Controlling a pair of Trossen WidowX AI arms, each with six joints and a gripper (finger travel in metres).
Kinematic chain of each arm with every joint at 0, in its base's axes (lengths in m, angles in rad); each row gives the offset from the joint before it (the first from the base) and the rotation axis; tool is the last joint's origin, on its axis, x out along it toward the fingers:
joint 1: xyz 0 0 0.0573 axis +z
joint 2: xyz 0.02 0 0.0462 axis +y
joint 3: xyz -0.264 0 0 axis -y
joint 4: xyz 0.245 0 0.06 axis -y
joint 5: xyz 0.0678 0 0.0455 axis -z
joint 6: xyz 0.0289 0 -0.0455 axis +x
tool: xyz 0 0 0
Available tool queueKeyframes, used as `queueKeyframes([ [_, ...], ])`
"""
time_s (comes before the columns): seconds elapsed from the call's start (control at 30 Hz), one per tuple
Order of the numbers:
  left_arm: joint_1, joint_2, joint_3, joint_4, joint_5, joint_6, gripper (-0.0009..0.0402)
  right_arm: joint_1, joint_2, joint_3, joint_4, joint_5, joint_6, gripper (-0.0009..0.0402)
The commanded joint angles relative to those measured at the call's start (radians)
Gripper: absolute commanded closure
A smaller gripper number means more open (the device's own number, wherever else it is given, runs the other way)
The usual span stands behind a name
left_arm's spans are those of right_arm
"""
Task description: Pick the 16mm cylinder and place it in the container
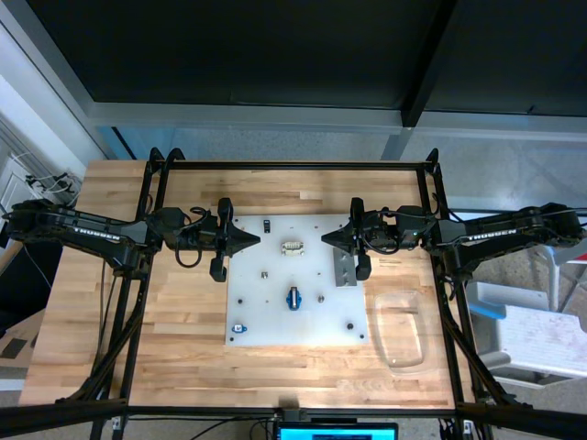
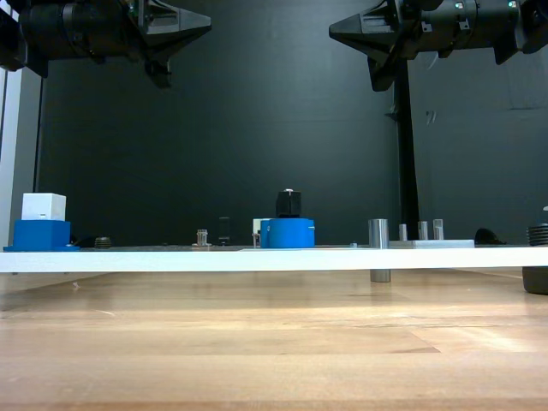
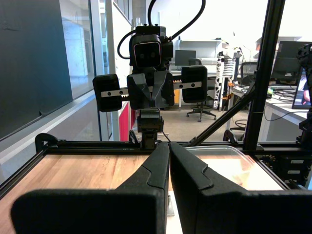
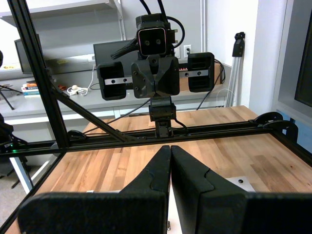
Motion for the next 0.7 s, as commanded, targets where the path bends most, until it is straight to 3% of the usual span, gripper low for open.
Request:
queueKeyframes([
  [0.03, 0.001, 0.000, 0.000, 0.000, 0.000, 0.000, 0.0393, 0.000, 0.000, 0.000, 0.000, 0.000, 0.001, 0.0393],
  [0.5, 0.000, 0.000, 0.000, 0.000, 0.000, 0.000, 0.0393, 0.000, -0.001, 0.003, 0.000, -0.006, 0.013, 0.0393],
  [0.7, 0.000, 0.000, 0.000, 0.000, 0.000, 0.000, 0.0393, 0.000, 0.000, 0.081, -0.119, -0.004, 0.025, 0.0393],
])
